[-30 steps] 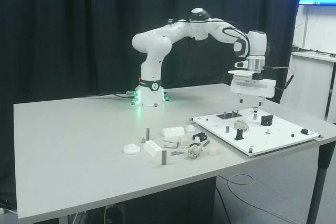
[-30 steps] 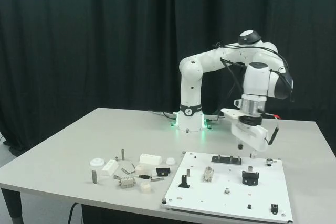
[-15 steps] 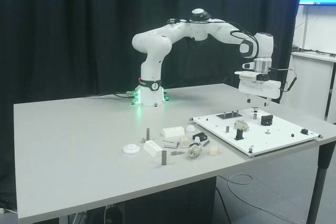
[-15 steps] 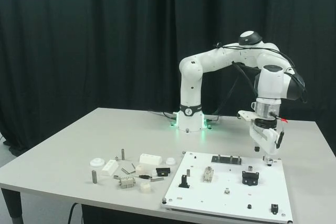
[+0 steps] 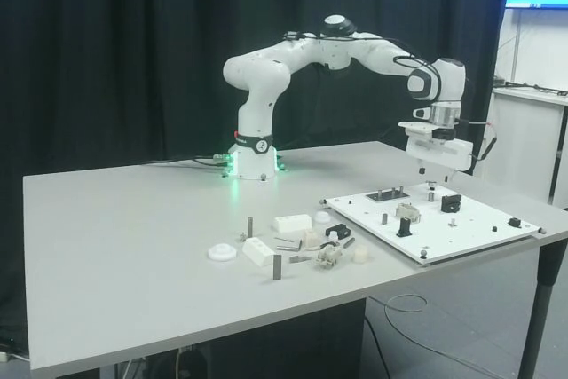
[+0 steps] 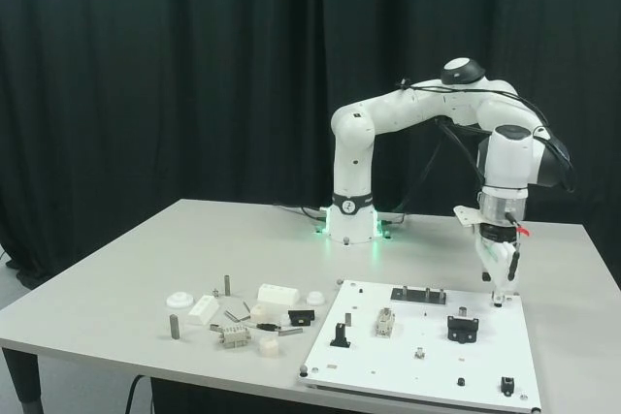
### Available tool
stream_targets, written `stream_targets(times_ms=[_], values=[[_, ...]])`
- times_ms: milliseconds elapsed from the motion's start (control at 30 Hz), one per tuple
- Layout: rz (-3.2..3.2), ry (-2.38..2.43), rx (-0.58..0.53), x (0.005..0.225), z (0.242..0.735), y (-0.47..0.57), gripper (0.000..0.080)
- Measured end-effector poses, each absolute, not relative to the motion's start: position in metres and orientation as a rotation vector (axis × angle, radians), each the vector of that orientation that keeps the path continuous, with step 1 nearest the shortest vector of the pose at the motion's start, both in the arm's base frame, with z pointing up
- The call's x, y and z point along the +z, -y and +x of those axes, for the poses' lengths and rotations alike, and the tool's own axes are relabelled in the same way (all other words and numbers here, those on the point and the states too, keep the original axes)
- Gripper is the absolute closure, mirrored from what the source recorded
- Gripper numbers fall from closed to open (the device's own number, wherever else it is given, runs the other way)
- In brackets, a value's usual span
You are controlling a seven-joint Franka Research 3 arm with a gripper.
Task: Remove bolt 4.
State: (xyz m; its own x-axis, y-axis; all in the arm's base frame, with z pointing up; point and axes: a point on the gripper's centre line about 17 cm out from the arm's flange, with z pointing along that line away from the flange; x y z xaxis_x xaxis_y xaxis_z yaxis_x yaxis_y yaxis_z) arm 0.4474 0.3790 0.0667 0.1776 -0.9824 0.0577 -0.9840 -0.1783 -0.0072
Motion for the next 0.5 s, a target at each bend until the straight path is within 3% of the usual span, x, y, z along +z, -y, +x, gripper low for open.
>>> stream_targets(times_ms=[500], values=[[2.361, 2.041, 0.035, 0.058, 0.432, -0.397, 0.0003]])
